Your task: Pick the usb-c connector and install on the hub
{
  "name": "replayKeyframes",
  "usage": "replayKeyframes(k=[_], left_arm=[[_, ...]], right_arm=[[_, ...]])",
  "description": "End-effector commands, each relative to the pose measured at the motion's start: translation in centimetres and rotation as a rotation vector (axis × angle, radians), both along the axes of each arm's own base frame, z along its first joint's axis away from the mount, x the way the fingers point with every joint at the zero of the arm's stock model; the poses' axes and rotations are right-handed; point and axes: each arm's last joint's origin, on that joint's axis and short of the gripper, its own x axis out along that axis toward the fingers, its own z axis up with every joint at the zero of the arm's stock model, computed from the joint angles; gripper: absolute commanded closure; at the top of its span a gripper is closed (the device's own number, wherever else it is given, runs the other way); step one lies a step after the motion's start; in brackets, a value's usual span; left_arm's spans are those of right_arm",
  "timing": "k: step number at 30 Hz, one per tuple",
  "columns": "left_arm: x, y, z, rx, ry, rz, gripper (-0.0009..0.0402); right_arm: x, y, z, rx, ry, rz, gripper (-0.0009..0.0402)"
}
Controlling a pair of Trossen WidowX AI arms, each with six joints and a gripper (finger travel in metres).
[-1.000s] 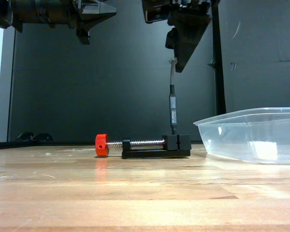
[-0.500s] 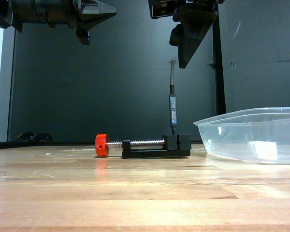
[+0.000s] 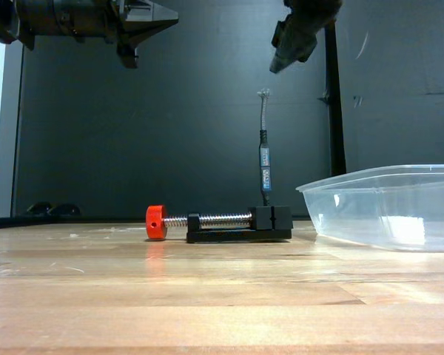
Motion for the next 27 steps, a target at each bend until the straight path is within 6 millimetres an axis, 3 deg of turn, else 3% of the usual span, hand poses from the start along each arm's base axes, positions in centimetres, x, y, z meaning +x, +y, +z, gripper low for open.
replayKeyframes(k=[1,13,27], left_arm=[[0.0,0.0,0.0,0.0,0.0,0.0,0.0393],[0.0,0.0,0.0,0.0,-0.001,0.0,0.0393],[0.0,0.0,0.0,0.0,0.0,0.0,0.0393]], right_arm=[[-1.3,-1.0,0.1,-0.003,-0.131,-0.01,0.026],[-6.3,-2.7,0.4,0.007,-0.498,-0.053,0.0396],[-9.2,-3.2,-1.4,0.019,-0.825,-0.071,0.0393]])
